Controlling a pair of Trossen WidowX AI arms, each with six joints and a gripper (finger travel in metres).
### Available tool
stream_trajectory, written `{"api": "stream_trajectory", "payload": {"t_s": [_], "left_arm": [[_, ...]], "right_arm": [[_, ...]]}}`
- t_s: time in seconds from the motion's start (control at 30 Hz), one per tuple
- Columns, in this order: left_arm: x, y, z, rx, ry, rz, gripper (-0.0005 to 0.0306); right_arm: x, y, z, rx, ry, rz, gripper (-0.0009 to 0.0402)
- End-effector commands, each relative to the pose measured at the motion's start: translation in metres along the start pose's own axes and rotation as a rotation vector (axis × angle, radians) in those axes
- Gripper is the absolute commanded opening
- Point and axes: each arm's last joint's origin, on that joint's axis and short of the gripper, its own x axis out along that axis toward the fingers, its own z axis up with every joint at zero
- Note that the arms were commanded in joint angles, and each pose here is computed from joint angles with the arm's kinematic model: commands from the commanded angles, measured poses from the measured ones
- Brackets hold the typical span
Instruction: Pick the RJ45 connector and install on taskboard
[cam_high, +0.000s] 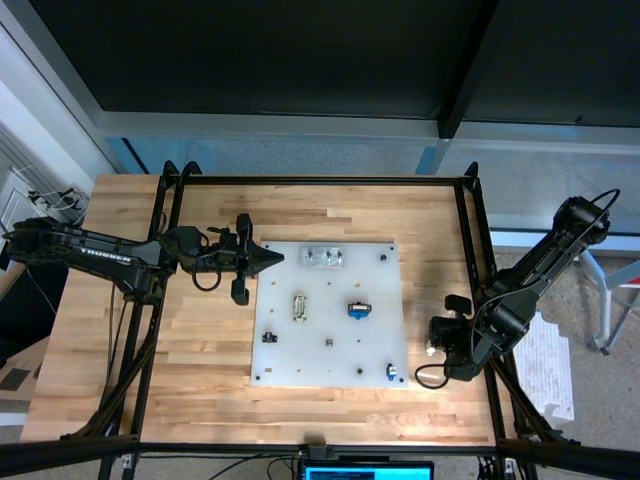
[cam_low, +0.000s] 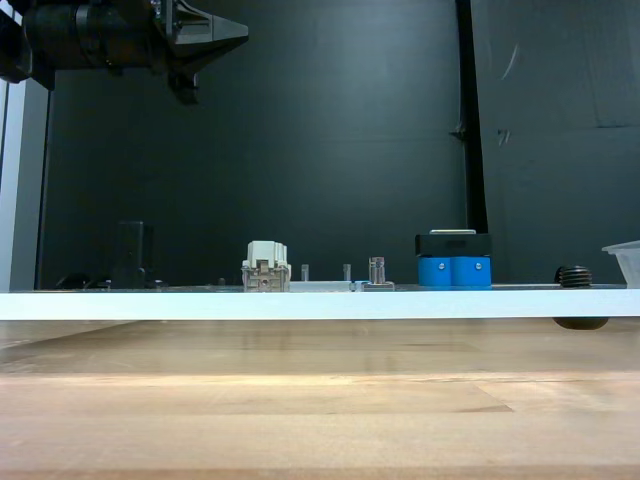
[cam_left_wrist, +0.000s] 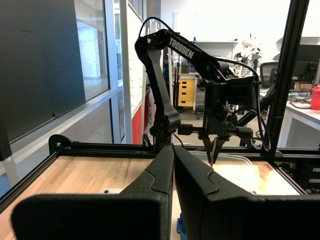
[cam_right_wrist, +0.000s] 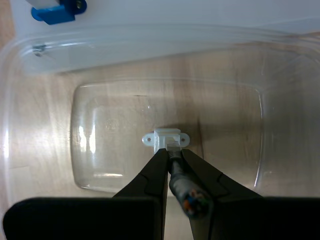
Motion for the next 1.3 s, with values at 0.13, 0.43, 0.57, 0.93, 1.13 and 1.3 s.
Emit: {"api": "stream_trajectory", "payload": {"t_s": [0.13, 0.43, 0.57, 0.93, 1.13, 1.3], "left_arm": [[0.0, 0.0, 0.0, 0.0, 0.0, 0.0, 0.0], [0.0, 0.0, 0.0, 0.0, 0.0, 0.0, 0.0], [0.0, 0.0, 0.0, 0.0, 0.0, 0.0, 0.0], [0.0, 0.0, 0.0, 0.0, 0.0, 0.0, 0.0], [0.0, 0.0, 0.0, 0.0, 0.0, 0.0, 0.0], [0.0, 0.0, 0.0, 0.0, 0.0, 0.0, 0.0]], "right_arm": [[-0.013, 0.002, 0.005, -0.001, 0.0, -0.003, 0.0], [-0.04, 0.007, 0.017, 0.003, -0.008, 0.01, 0.0], [-0.048, 0.01, 0.02, 0.007, -0.017, 0.024, 0.0], [-0.046, 0.021, 0.03, 0.01, -0.01, 0.011, 0.0], [-0.042, 0.033, 0.043, 0.001, -0.006, -0.012, 0.0], [-0.038, 0.045, 0.055, -0.01, -0.013, -0.011, 0.0]]}}
